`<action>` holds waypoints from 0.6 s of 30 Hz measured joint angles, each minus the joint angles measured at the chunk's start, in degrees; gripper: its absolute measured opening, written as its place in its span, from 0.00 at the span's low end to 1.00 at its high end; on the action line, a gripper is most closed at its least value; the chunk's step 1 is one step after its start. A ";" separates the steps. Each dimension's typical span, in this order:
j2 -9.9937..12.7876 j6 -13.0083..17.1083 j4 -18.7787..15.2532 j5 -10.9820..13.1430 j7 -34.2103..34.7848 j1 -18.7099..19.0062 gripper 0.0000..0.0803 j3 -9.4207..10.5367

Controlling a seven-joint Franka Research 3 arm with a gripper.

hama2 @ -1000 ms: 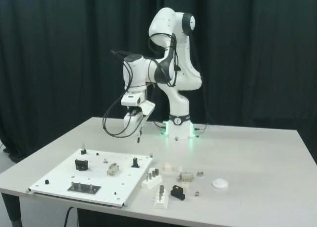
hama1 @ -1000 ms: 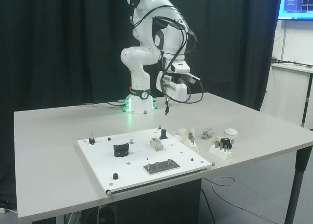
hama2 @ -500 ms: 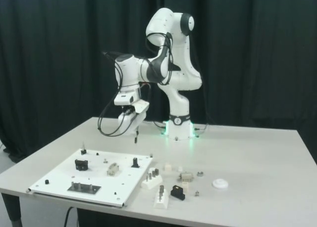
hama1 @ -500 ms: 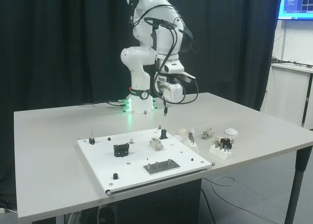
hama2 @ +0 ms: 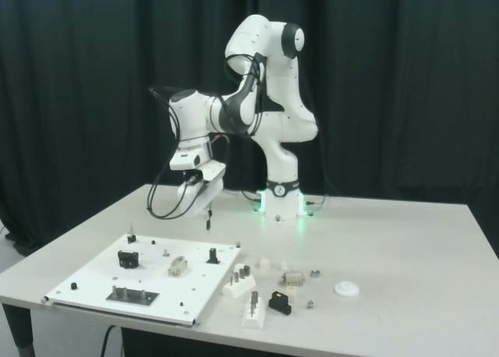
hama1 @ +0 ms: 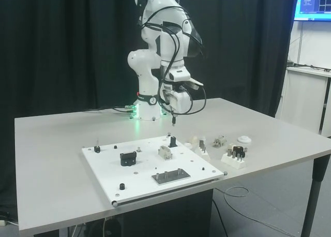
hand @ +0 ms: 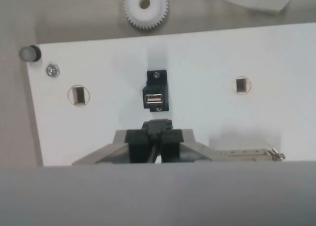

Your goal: Insert USB.

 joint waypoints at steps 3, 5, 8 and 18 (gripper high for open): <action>0.77 -0.08 0.53 0.62 -1.53 0.00 0.06 -0.22; 1.25 -0.10 0.84 1.13 -2.46 0.00 0.06 -0.31; 1.92 -0.19 1.30 1.51 -3.49 0.00 0.06 -0.40; 3.50 -1.14 2.65 1.88 -4.10 0.00 0.06 -0.44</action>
